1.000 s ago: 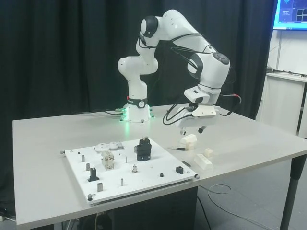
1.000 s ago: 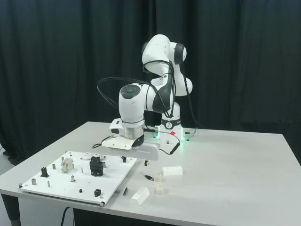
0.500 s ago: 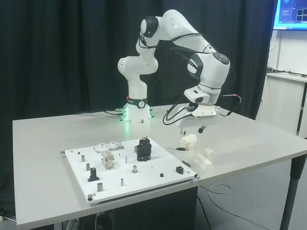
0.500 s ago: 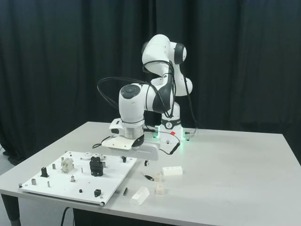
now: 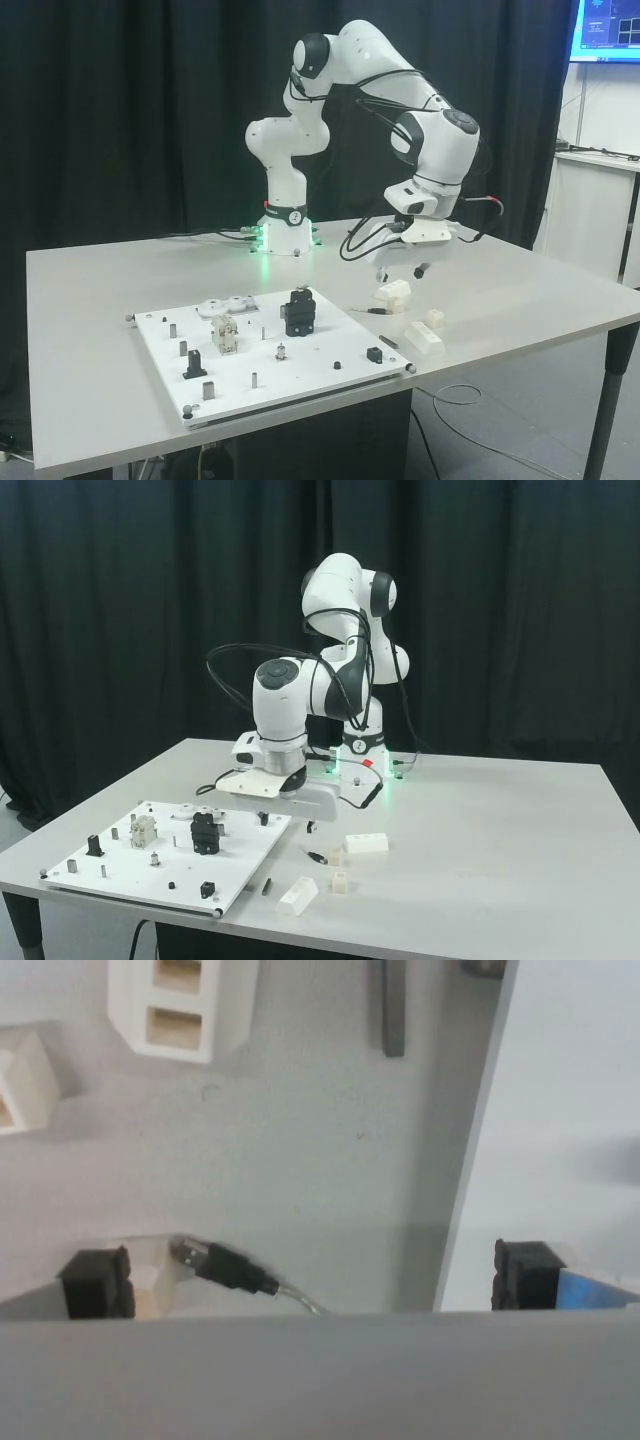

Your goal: Remove round peg 2.

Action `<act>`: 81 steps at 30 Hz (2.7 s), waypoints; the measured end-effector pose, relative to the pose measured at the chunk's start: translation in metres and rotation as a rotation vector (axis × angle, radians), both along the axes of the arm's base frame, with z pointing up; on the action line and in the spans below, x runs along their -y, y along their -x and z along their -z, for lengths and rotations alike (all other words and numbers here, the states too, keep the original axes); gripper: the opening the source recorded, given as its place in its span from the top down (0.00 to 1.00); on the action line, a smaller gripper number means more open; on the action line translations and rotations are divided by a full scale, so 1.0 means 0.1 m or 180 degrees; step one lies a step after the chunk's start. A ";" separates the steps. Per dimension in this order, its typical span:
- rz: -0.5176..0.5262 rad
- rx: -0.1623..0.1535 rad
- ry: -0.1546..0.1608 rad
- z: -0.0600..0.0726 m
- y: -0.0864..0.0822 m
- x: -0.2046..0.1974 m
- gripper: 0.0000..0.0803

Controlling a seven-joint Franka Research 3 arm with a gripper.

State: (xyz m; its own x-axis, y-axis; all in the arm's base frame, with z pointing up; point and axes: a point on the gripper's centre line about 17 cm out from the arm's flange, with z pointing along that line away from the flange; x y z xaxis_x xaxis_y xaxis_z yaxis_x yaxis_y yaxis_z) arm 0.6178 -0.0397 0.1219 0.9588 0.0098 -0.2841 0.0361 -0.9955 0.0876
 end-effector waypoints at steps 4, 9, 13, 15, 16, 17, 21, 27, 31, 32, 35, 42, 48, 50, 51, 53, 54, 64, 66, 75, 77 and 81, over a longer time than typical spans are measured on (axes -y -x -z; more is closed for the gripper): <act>-0.0024 0.0082 0.0063 -0.01 -0.08 0.06 0.00; -0.0036 0.0217 0.0195 -0.06 -0.20 0.17 0.00; -0.0062 0.0319 0.0290 -0.13 -0.29 0.28 0.00; -0.0068 0.0369 0.0340 -0.16 -0.33 0.35 0.00; -0.0073 0.0394 0.0361 -0.18 -0.35 0.39 0.00; -0.0077 0.0419 0.0380 -0.20 -0.38 0.42 0.00; -0.0095 0.0526 0.0453 -0.28 -0.47 0.57 0.00; -0.0181 0.0668 0.0537 -0.39 -0.60 0.80 0.00; -0.0218 0.0738 0.0572 -0.46 -0.67 0.95 0.00; -0.0231 0.0751 0.0578 -0.48 -0.68 0.99 0.00; -0.0238 0.0793 0.0596 -0.53 -0.72 1.11 0.00; -0.0140 0.0904 0.0627 -0.63 -0.79 1.37 0.00; 0.0059 0.1002 0.0660 -0.71 -0.82 1.58 0.00; 0.0157 0.1045 0.0677 -0.74 -0.83 1.66 0.00; 0.0201 0.1065 0.0685 -0.75 -0.84 1.69 0.00; 0.0285 0.1107 0.0699 -0.77 -0.85 1.76 0.00; 0.0330 0.1133 0.0706 -0.79 -0.86 1.80 0.00; 0.0687 0.1350 0.0730 -0.85 -0.90 2.17 0.00; 0.0777 0.1394 0.0710 -0.85 -0.90 2.24 0.00; 0.1179 0.1534 0.0583 -0.83 -0.88 2.55 0.00; 0.1246 0.1547 0.0557 -0.82 -0.88 2.61 0.00; 0.1336 0.1570 0.0520 -0.81 -0.88 2.72 0.00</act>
State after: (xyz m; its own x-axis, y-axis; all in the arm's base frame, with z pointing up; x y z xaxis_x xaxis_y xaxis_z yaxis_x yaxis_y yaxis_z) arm 0.7057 -0.3116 0.2028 0.8898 -0.3985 0.2225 -0.4344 -0.8889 0.1454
